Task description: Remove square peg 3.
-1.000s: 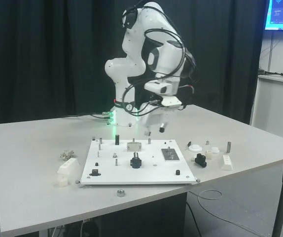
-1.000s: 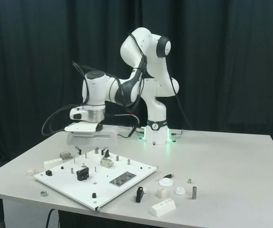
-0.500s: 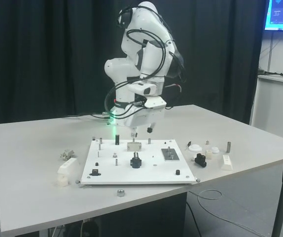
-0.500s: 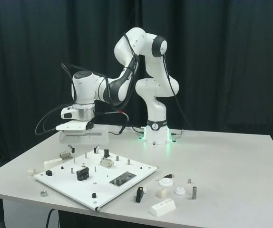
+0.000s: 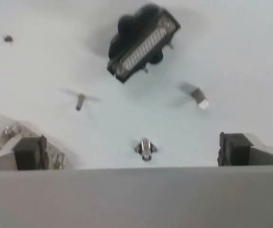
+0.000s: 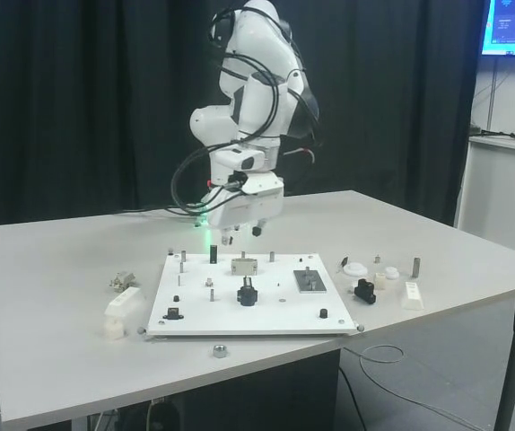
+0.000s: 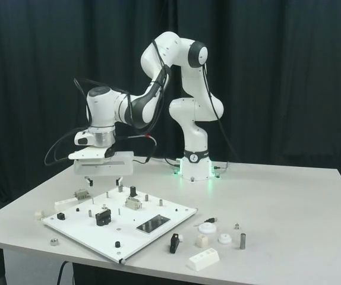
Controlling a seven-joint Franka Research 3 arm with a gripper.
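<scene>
A white board (image 6: pixel 275 305) on the grey table carries several small upright pegs, among them a black one (image 6: pixel 213 253) near its back edge; I cannot tell which is square peg 3. My gripper (image 6: pixel 241 235) hangs open over the back part of the board (image 7: pixel 170 212), holding nothing. In the wrist view both fingertips (image 5: pixel 29 152) stand wide apart, and a short metal peg (image 5: pixel 145 149) stands on the board below the gap. A black connector (image 5: pixel 143 42) lies further off, with two thin pegs (image 5: pixel 81 101) beside it.
Beside the board lie white gears (image 6: pixel 356 268), a black part (image 6: pixel 363 289), a white block (image 6: pixel 411 294) and a grey cylinder (image 6: pixel 415 266). On the other side are a white block (image 6: pixel 123 310) and a small connector (image 6: pixel 120 281). A nut (image 6: pixel 220 350) lies in front.
The arm has swung along the board's back edge, leftward in both room views, and come lower over the board. The fingers have stayed open and hold nothing.
</scene>
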